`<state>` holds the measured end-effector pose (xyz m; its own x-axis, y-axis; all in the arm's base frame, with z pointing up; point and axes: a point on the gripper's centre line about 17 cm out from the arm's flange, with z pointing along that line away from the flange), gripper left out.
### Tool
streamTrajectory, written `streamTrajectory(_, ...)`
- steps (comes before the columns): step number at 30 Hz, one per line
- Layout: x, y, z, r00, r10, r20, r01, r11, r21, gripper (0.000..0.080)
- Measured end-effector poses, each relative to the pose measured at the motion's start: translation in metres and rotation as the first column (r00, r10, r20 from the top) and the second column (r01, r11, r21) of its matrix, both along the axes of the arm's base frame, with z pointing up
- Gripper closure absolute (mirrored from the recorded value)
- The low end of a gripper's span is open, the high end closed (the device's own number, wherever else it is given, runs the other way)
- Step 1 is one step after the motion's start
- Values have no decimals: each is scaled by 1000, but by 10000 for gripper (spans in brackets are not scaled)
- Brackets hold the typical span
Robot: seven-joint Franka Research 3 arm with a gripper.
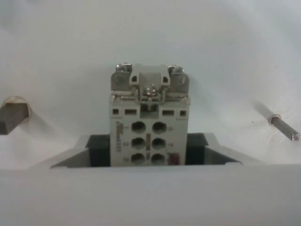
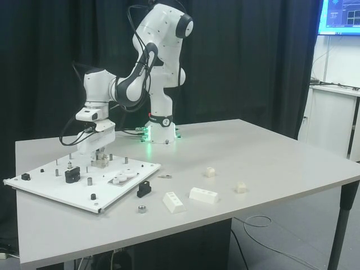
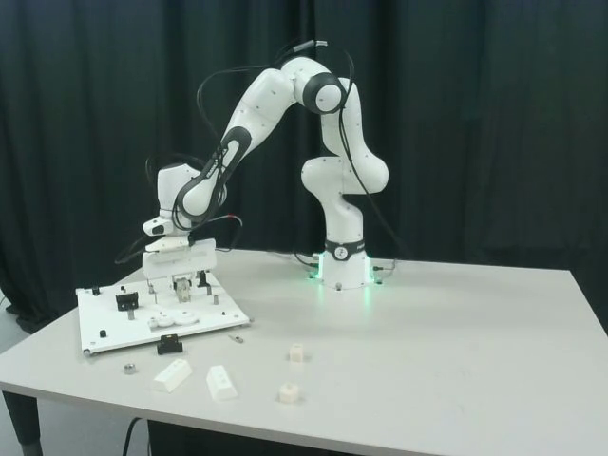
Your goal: Remove waterproof.
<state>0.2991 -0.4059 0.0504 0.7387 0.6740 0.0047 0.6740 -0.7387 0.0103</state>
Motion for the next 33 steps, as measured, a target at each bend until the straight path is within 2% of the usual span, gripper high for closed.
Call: streamTrajectory(33,0,-1,1,1000,-14,-2,14,1000,16,482)
